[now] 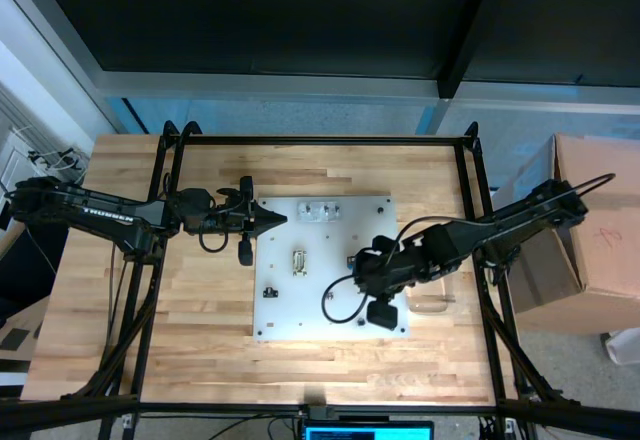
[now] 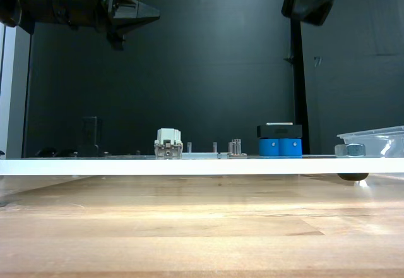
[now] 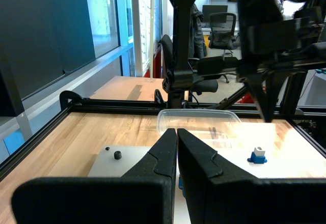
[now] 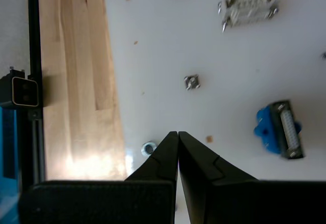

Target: Unfasten the M12 nut and place it in the container

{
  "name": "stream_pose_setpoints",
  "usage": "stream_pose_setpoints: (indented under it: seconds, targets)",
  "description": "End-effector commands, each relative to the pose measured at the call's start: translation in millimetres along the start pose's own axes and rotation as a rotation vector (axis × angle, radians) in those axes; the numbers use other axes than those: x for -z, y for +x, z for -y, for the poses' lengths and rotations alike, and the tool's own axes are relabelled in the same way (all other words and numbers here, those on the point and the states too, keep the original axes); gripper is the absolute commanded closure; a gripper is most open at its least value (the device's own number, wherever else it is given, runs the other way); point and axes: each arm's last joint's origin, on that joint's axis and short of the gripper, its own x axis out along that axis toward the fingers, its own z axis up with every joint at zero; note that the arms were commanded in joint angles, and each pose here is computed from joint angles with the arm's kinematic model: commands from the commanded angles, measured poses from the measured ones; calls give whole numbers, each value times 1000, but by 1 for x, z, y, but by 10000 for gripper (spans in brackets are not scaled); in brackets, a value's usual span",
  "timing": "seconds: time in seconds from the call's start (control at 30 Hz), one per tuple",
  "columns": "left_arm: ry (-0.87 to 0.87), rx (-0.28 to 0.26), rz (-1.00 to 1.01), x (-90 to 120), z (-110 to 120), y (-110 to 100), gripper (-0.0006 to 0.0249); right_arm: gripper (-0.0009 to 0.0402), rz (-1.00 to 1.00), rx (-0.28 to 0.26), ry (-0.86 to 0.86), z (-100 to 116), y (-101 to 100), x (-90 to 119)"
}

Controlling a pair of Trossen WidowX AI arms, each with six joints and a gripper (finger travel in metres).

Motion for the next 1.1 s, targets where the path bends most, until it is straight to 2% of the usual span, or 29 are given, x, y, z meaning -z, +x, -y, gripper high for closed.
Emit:
stream_pose_setpoints:
  seconds: [0.03,0.2,0.5,0.9,1.1]
  targets:
    - [0,0,-1,0,0,0,243,393,-54,5,70,-12,-1,-6]
    - [0,0,0,0,0,0,243,393,-126,-8,127,-30,-3,-12]
    - [0,0,-1,0,0,0,243,393,-214,63,185,-44,1,-14]
    - [0,0,0,0,0,0,243,390,-246,189,605,-40,6,-7]
    - [0,0,0,0,0,0,243,351,-243,251,753,-40,16,-6]
